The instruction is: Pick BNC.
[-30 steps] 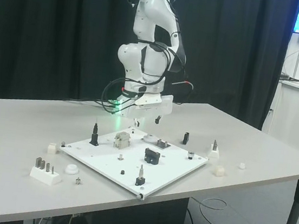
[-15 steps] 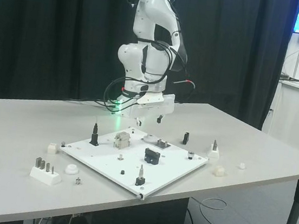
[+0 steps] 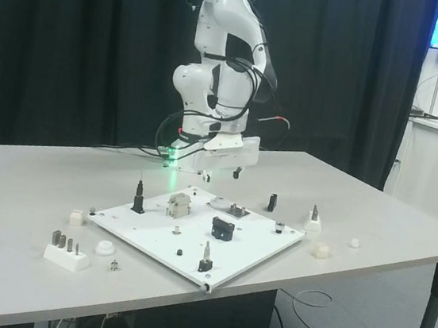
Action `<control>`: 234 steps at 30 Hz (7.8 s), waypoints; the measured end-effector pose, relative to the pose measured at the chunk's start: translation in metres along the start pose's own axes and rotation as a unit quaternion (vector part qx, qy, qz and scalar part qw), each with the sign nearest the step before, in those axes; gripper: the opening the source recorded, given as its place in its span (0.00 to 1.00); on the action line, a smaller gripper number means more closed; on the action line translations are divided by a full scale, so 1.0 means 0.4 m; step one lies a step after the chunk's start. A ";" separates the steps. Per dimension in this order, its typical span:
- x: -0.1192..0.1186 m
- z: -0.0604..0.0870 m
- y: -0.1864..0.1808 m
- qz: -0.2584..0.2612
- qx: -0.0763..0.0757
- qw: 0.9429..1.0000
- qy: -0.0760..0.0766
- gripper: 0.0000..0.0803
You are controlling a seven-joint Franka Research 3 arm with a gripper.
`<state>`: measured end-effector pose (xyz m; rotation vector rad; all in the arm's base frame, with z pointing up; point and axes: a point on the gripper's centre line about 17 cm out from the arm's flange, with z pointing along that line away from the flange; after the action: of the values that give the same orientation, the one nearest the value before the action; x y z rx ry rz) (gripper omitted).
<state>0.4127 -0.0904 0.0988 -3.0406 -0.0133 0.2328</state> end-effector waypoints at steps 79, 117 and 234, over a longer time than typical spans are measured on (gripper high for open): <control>0.508 -0.319 0.643 -0.056 -0.177 0.974 0.128 1.00; 0.534 -0.202 0.806 -0.181 -0.113 0.973 0.082 1.00; 0.629 0.049 0.912 -0.162 -0.080 0.981 0.076 0.16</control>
<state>0.6591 -0.4480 0.0076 -3.1401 -0.5356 -0.0289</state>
